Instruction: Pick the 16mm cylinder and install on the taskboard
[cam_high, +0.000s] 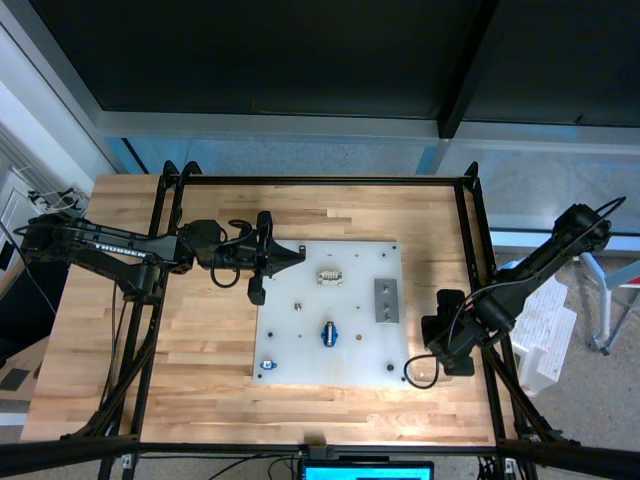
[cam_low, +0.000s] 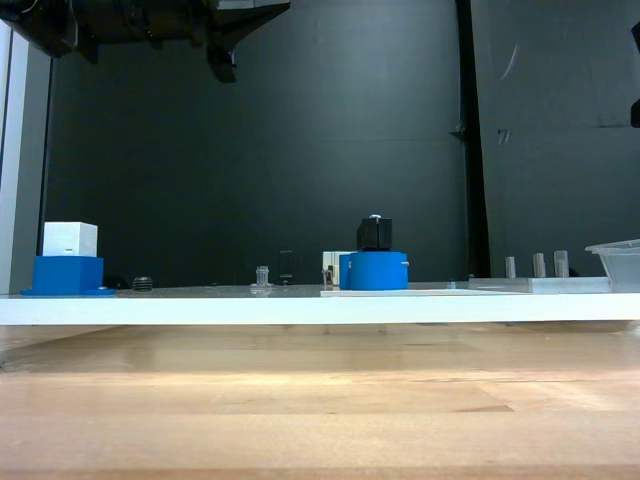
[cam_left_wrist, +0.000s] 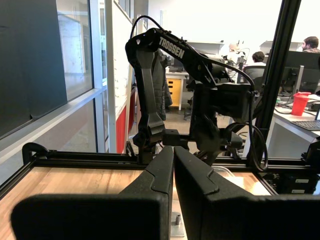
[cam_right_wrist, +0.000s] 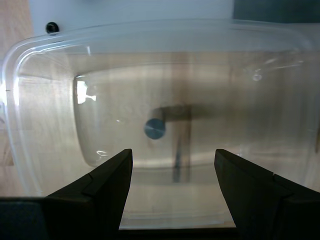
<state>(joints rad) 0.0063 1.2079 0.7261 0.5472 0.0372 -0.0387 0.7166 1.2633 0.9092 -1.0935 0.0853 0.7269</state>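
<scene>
Wooden table (cam_high: 200, 380) inside a black frame carries the white taskboard (cam_high: 300, 330) at its centre. A grey metal block (cam_high: 386, 300) with holes sits on the board's right part and a blue connector (cam_high: 329, 334) nearer the front edge.

Left gripper (cam_high: 290, 253) hangs raised over the board's far left corner, pointing inward. In its wrist view the left gripper (cam_left_wrist: 173, 160) has both fingers pressed together, with nothing between them.

Right gripper (cam_high: 447, 340) is off the board's right edge, pointing down over a clear plastic tray (cam_right_wrist: 50, 100). In its wrist view the right gripper (cam_right_wrist: 172, 155) is spread wide and grips nothing.

The 16mm cylinder (cam_right_wrist: 155, 128) lies on the tray floor, showing a round grey end face. It sits between the lines of the two fingers, nearer the one on the taskboard side, and touches neither. It is not on the taskboard.
</scene>
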